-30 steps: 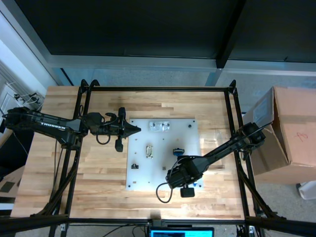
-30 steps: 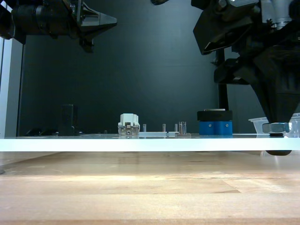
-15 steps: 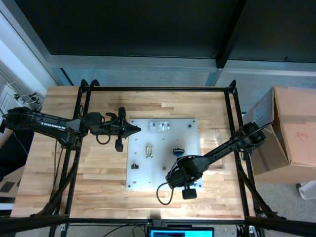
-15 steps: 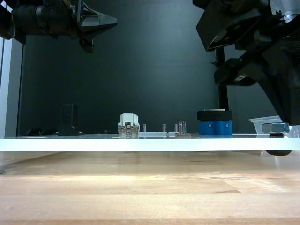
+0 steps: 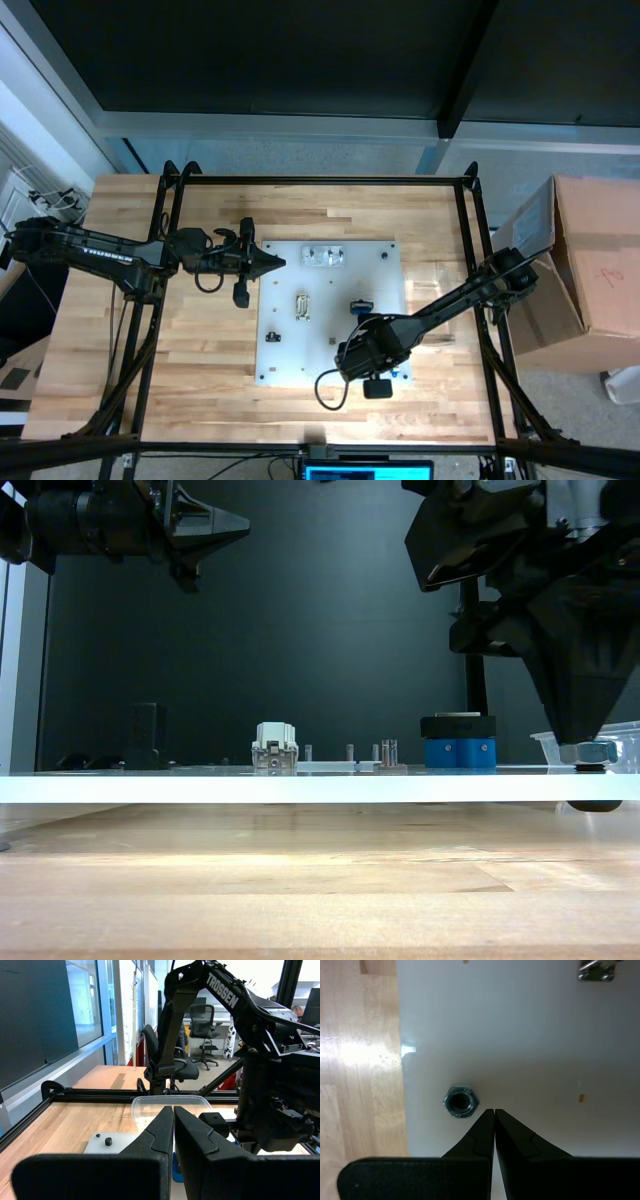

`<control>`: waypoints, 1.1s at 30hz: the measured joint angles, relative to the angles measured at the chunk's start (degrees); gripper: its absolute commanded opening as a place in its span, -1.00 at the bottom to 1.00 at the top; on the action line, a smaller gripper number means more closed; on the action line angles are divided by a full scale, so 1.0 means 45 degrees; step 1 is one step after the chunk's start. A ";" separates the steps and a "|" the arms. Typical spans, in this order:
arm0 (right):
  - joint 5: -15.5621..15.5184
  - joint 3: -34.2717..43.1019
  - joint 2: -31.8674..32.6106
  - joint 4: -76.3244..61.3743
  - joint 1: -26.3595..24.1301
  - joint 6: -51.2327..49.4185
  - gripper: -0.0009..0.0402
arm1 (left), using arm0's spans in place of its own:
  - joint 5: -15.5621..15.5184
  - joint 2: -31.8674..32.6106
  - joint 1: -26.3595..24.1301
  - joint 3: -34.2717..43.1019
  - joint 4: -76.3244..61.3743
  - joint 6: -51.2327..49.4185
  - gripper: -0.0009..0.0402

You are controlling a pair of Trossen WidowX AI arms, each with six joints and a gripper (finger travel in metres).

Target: Pick the M12 nut and place it on its threads and fasten

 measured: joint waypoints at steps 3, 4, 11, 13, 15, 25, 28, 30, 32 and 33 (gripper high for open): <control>-0.1292 0.0000 0.0000 0.0039 -0.0010 -0.0505 -0.96 | 0.0000 0.0000 0.0000 0.0005 0.0000 0.0000 -0.96; -0.1987 0.0000 0.0000 0.0039 -0.0010 -0.0850 -0.96 | 0.0000 0.0000 0.0000 0.0000 0.0000 0.0000 -0.96; -0.2905 0.0000 -0.0044 -0.0151 -0.0010 -0.1287 -0.96 | 0.0005 0.0000 0.0000 0.0000 0.0000 0.0000 -0.96; -0.2618 0.0000 -0.0044 -0.0155 -0.0019 -0.1239 -0.96 | 0.0000 0.0000 0.0000 0.0000 0.0000 0.0000 -0.96; -0.2152 0.0000 -0.0044 -0.0180 -0.0005 -0.1137 -0.96 | 0.0000 0.0000 0.0000 0.0005 0.0000 -0.0005 -0.96; 0.0311 0.0000 -0.0136 -0.0238 -0.0010 -0.0199 -0.96 | 0.0005 0.0000 0.0000 0.0005 -0.0005 0.0000 -0.96; 0.0515 0.0000 -0.0097 -0.0136 -0.0005 -0.0126 -0.96 | 0.0000 0.0000 0.0000 0.0005 -0.0005 0.0000 -0.96; 0.0529 0.0005 0.0015 -0.0034 -0.0010 -0.0092 -0.96 | 0.0000 0.0000 0.0000 0.0005 -0.0005 0.0000 -0.96; 0.0491 0.0005 0.0165 0.0029 -0.0005 0.0010 -0.96 | 0.0000 0.0000 0.0000 0.0000 -0.0005 0.0000 -0.96; 0.0418 0.0005 0.0214 0.0068 0.0000 0.0024 -0.96 | 0.0005 0.0000 0.0000 0.0005 -0.0005 0.0000 -0.96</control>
